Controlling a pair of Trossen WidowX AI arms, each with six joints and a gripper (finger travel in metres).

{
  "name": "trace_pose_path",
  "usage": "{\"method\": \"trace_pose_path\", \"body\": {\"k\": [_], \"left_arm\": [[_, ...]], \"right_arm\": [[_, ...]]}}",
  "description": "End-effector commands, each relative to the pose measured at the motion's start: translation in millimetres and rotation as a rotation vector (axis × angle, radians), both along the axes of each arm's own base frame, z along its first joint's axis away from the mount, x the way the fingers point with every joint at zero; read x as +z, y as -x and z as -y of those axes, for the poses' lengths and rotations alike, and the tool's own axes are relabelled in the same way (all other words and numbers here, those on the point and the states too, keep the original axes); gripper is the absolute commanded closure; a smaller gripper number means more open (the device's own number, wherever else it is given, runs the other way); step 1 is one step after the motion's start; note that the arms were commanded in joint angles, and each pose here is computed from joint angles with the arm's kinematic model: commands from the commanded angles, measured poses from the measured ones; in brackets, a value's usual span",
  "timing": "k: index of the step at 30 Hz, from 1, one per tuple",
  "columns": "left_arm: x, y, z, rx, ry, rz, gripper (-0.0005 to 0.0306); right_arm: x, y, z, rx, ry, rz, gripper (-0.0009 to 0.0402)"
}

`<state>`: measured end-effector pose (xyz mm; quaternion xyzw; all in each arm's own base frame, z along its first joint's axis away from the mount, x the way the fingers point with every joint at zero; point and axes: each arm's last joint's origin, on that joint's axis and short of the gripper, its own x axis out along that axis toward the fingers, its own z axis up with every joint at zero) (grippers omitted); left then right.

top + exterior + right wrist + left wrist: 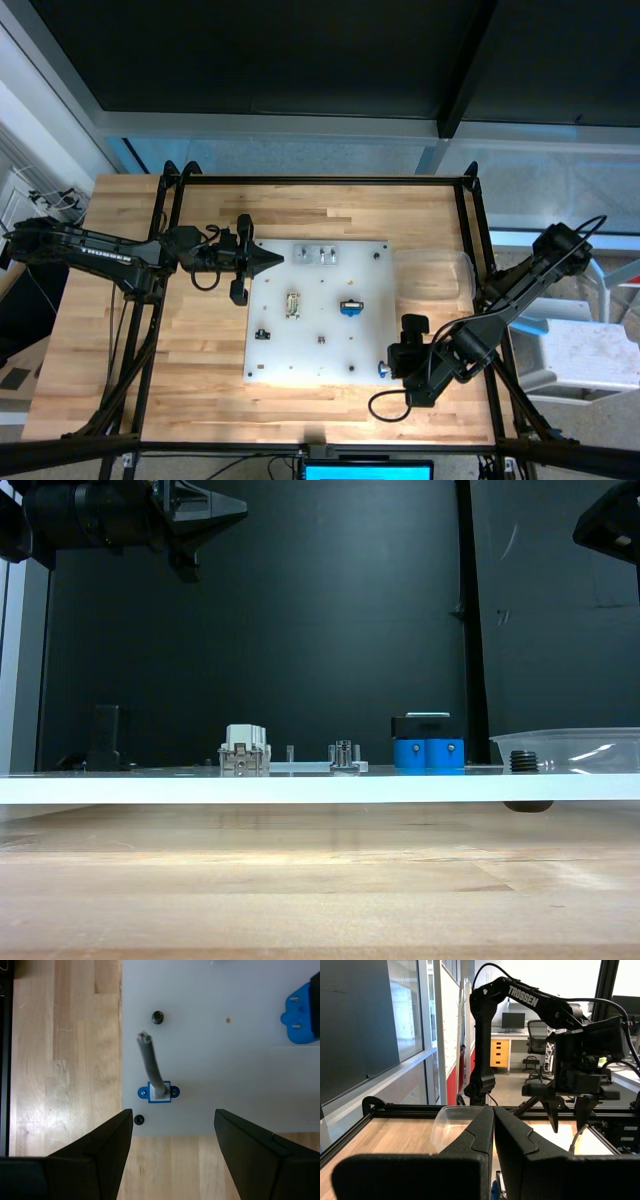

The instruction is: Remove the rj45 connector and place it in the container

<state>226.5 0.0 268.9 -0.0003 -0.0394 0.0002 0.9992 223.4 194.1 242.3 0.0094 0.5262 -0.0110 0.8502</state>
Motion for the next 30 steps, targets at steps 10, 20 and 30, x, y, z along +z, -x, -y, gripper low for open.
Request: {"method": "trace_pose_path", "body": {"k": [10, 20, 30], "left_arm": [[0.1, 0.0, 0.0, 0.000, 0.000, 0.000, 0.0300], [0.1, 0.0, -0.1, 0.000, 0.000, 0.000, 0.0300], [0.1, 0.0, 0.0, 0.000, 0.000, 0.000, 0.0300]], "right_arm": [[-16.0, -7.8, -1.8, 0.006, 0.001, 0.012, 0.0178], [-26.3, -12.0, -1.1, 0.009, 0.014, 0.014, 0.0183], [-39.2, -11.5, 1.8, 0.010, 0.006, 0.028, 0.0183]]}}
